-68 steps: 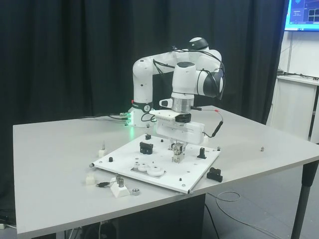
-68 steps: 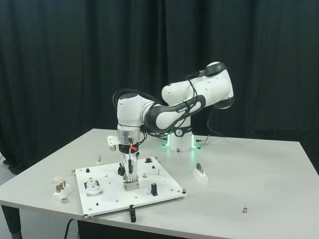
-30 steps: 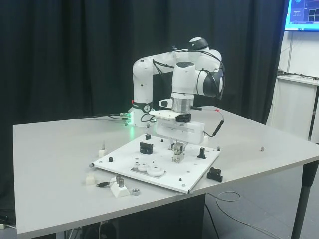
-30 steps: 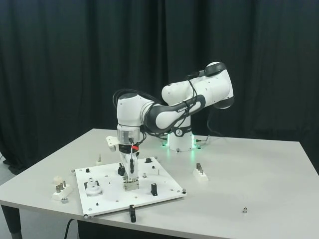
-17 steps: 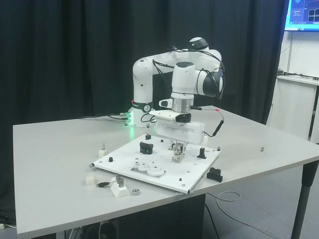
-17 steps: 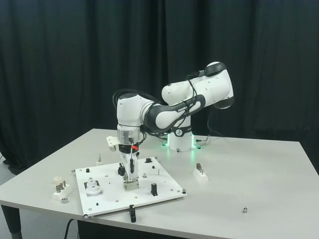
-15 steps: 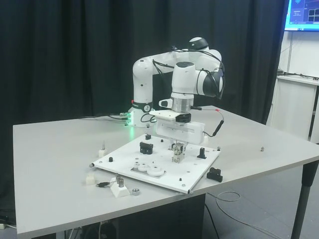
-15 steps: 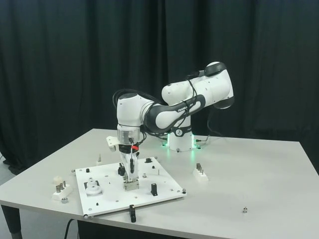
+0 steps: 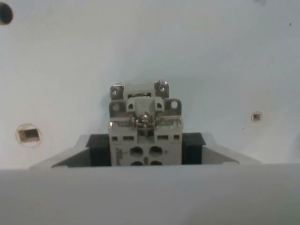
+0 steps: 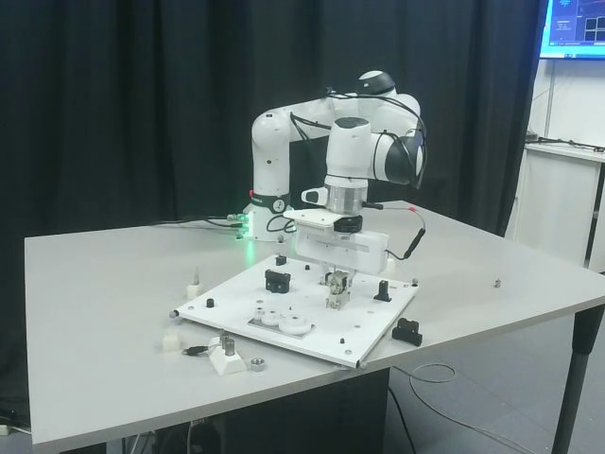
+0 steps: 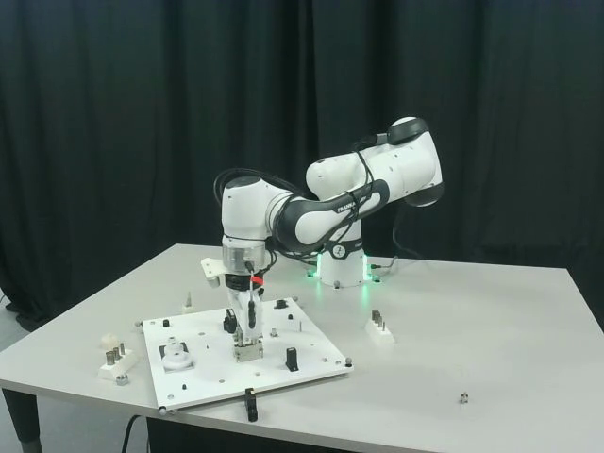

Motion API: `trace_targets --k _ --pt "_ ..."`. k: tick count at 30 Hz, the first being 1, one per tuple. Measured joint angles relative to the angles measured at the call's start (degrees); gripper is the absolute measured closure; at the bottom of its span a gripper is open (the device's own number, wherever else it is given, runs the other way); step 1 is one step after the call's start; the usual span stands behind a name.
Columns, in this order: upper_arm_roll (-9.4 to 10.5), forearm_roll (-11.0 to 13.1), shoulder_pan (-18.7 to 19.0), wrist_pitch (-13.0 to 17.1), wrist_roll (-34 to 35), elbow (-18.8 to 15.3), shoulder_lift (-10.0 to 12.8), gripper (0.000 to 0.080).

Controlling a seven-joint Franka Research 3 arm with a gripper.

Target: Insert waterproof.

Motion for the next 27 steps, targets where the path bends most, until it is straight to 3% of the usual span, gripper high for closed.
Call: trace_targets --k 27 --pt "-0.08 0.0 -0.1 -0.3 1.2 0.0 0.0 0.0493"
